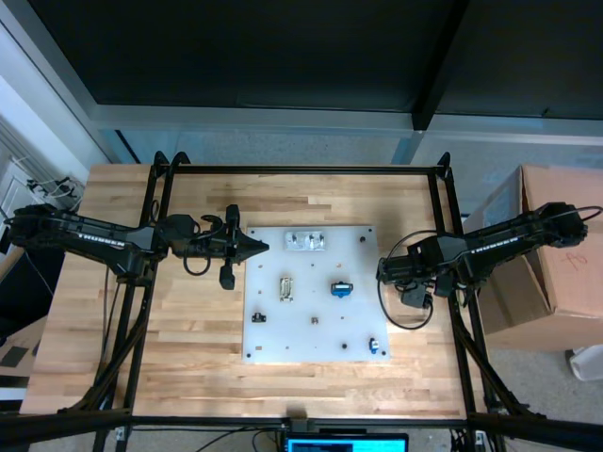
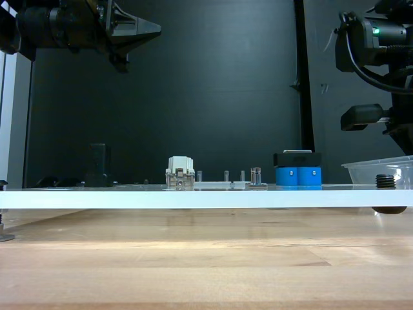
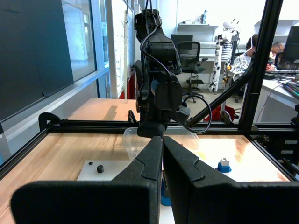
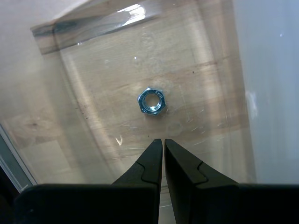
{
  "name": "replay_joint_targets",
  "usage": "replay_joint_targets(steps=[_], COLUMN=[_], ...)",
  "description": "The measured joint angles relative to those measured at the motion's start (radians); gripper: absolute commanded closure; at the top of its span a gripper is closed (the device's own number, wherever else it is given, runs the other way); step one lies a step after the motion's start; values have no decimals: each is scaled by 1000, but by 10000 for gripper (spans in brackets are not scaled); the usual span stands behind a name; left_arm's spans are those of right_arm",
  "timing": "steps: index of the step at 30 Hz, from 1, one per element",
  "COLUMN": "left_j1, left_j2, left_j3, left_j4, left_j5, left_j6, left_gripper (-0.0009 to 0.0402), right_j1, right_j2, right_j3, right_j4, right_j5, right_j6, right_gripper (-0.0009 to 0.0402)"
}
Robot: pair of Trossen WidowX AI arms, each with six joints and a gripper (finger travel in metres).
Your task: Pick the M12 nut and place it on its threads and fasten
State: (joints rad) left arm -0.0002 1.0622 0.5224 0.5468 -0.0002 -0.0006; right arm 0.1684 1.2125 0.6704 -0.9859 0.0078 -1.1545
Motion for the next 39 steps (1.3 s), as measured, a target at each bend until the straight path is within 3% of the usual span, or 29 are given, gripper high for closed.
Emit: replay_joint_targets(steps=[8, 17, 39], left_j1=[0, 0, 0], left_j2=[0, 0, 0], left_j3=[0, 0, 0], left_j4=[0, 0, 0], left_j5=[0, 0, 0], left_j6=[0, 0, 0], left_gripper=[393, 393, 393], right_j1=[17, 28, 56], right_j2=[9, 19, 57], right_j3=[50, 62, -3], right_j4=[-18, -27, 39], right_j5=[0, 0, -11], right_j6=[-151, -194, -179], right_gripper=[314, 246, 238])
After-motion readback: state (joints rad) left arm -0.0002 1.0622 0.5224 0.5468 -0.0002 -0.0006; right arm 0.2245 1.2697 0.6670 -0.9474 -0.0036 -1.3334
